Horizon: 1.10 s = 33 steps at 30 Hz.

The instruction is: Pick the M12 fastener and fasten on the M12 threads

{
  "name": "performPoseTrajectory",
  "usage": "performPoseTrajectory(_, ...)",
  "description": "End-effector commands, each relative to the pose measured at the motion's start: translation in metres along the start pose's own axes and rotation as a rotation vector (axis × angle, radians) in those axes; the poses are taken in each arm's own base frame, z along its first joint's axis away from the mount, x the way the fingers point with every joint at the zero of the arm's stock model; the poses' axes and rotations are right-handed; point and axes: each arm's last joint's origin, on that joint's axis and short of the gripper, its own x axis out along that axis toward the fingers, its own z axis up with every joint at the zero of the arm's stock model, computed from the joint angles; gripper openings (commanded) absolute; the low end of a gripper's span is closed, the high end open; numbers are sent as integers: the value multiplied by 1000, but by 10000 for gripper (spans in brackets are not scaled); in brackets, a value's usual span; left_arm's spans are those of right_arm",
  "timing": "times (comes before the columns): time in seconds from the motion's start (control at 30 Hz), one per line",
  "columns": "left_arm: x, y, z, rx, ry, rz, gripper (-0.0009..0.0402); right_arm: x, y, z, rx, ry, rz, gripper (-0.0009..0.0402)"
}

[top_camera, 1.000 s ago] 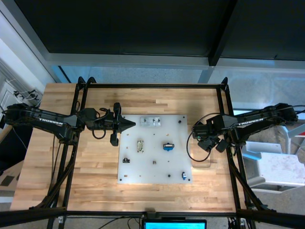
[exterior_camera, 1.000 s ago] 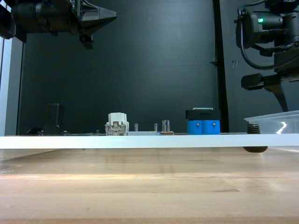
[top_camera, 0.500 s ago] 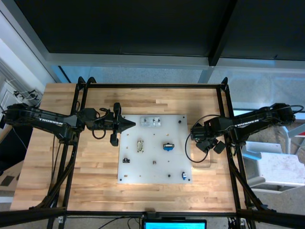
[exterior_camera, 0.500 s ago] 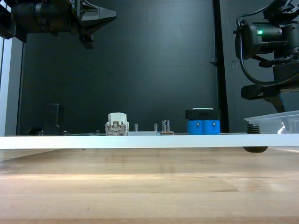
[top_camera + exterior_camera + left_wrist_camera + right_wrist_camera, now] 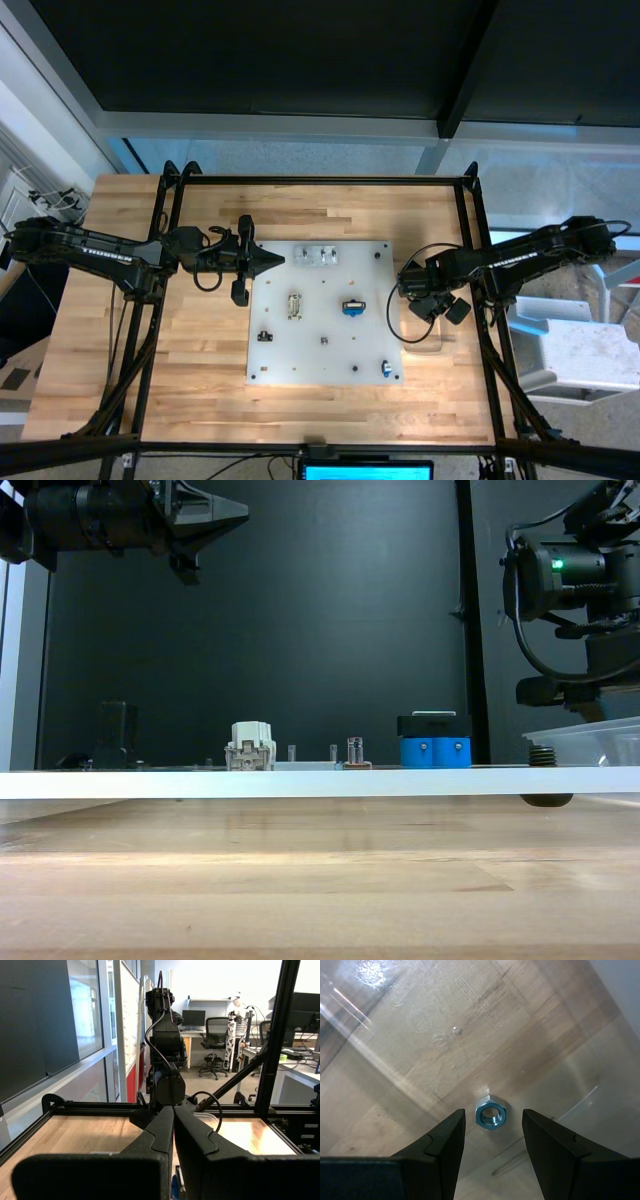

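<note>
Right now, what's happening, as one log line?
right pincer open over nut in clear tray | left pincer shut, high beside board | stud bare

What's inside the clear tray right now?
The M12 nut lies flat on the clear tray's floor, below the open right gripper, untouched. Its fingers hide the floor beside it. Left gripper, shut, hangs over the board's left edge.

Silver nut (image 5: 491, 1116) in clear tray (image 5: 420, 1020), black right gripper (image 5: 493, 1110) over it, black left gripper (image 5: 278, 259) by white board (image 5: 300, 360), blue connector (image 5: 352, 308)
</note>
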Motion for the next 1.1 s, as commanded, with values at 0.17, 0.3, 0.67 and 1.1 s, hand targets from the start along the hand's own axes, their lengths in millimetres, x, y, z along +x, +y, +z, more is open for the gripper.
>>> performPoseTrajectory(0.17, 0, 0, 0, 0, 0, 0, 0, 6, 1, 0, -5, 4, 3, 158)
performPoseTrajectory(0.3, 0, 0, 0, 0, 0, 0, 0, 8, 2, -1, -5, 2, 1, 157)
performPoseTrajectory(0.67, 0, 0, 0, 0, 0, 0, 0, 12, 2, 0, -8, 3, 1, 146)
performPoseTrajectory(1.1, 0, 0, 0, 0, 0, 0, 0, 13, 2, 0, -10, 4, 3, 67)
